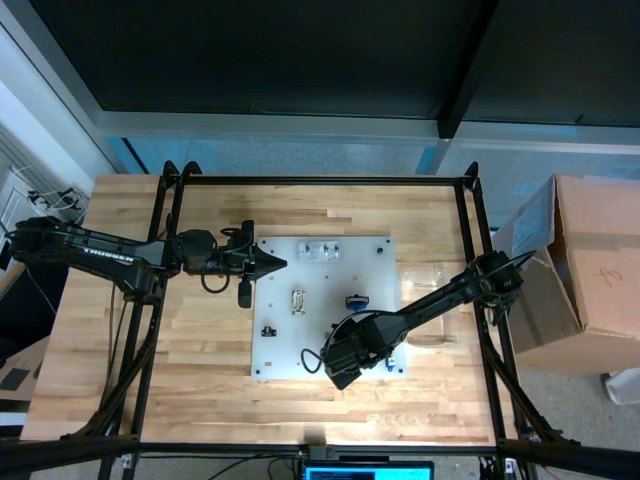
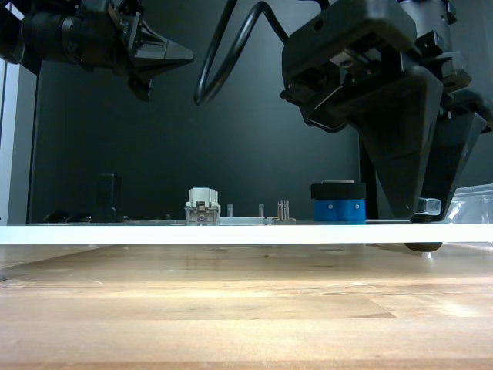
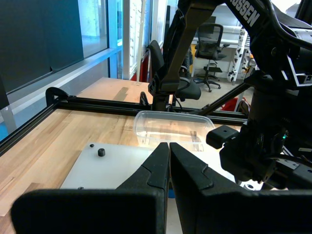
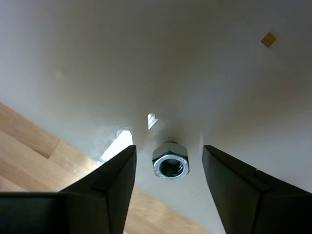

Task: Unfasten the M12 nut and place it in the container

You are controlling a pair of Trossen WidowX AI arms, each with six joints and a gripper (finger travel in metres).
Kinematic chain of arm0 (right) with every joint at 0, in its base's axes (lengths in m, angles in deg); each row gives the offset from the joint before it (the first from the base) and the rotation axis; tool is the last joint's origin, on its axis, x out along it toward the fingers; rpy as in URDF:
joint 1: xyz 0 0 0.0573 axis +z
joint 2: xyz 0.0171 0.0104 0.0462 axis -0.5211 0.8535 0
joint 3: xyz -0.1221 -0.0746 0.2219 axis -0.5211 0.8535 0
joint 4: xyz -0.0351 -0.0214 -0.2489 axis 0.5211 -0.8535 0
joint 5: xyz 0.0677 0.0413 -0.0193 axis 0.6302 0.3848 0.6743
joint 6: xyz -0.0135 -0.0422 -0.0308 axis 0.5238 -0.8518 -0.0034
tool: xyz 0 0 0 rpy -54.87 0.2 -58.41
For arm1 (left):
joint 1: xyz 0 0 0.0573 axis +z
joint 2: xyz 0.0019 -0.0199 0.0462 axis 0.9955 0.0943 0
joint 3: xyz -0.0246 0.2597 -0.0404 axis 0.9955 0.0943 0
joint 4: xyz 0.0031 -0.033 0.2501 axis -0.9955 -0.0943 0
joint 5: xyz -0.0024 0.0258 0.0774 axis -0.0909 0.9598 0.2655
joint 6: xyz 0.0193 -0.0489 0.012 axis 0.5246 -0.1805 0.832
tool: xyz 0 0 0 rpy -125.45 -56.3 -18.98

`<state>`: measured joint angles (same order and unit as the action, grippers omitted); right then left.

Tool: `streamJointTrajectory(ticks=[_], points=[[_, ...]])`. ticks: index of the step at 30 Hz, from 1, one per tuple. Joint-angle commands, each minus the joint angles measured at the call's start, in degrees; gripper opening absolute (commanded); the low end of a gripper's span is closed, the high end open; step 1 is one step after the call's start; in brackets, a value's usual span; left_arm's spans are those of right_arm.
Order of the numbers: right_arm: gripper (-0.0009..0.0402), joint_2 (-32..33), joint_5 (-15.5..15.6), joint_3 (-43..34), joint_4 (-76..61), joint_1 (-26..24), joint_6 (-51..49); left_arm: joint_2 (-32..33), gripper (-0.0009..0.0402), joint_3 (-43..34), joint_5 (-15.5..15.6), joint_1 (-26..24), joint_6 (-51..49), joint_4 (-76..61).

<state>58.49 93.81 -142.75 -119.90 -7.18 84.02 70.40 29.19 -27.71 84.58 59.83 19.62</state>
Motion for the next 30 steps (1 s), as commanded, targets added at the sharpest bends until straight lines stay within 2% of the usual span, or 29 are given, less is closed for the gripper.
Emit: streamJointTrajectory(ticks=[1,9,16,22,30], points=[[0.0148,0.0,-0.1,0.0,0.0,0.0,-0.8,0.0,0.0,0.0,0.0,0.0,0.0,0.0],[0.0055,-0.1,-0.1,0.0,0.1,0.0,-3.1,0.0,0.0,0.0,0.0,0.0,0.0,0.0],[-0.0001,-0.5,0.1,0.0,-0.3,0.0,-14.4,0.0,0.0,0.0,0.0,0.0,0.0,0.0],[0.0007,-1.7,0.7,0.0,-0.7,-0.3,-22.4,0.0,0.0,0.0,0.0,0.0,0.0,0.1],[0.0008,-6.1,0.6,-1.2,-5.5,-1.2,-26.4,0.0,0.0,0.0,0.0,0.0,0.0,0.0]])
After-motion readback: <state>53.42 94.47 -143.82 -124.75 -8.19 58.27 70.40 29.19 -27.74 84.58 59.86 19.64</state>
